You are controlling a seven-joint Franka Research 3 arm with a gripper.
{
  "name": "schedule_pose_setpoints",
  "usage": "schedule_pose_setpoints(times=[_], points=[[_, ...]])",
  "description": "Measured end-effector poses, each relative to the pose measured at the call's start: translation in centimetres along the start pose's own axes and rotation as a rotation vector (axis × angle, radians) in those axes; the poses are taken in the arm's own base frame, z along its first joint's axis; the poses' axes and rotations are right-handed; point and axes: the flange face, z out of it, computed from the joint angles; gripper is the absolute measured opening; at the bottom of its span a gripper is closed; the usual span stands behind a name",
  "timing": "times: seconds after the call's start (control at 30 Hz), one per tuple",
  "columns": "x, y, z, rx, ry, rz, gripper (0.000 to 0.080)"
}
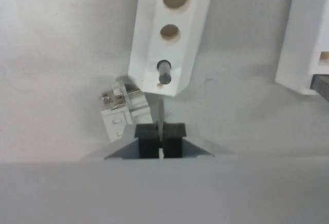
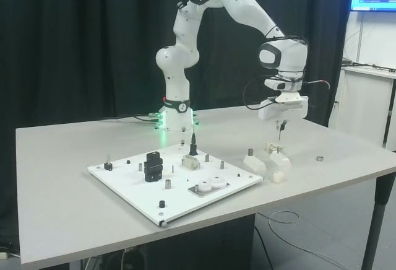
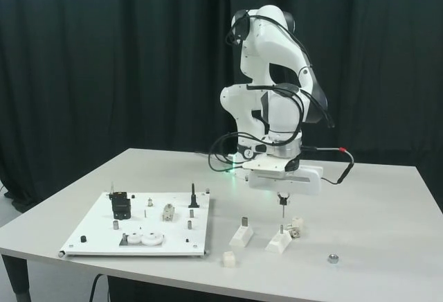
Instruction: Insert round peg 1.
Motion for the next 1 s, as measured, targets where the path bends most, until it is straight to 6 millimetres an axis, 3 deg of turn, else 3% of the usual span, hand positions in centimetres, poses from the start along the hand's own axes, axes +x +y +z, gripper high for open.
schedule_pose_setpoints(times=[0.8,1.0], points=[[1.6,0.6,-0.7,0.01,0.008,-0.007,0.0012],[2.8,0.9,-1.2,0.014,0.021,-0.028,0.0012]])
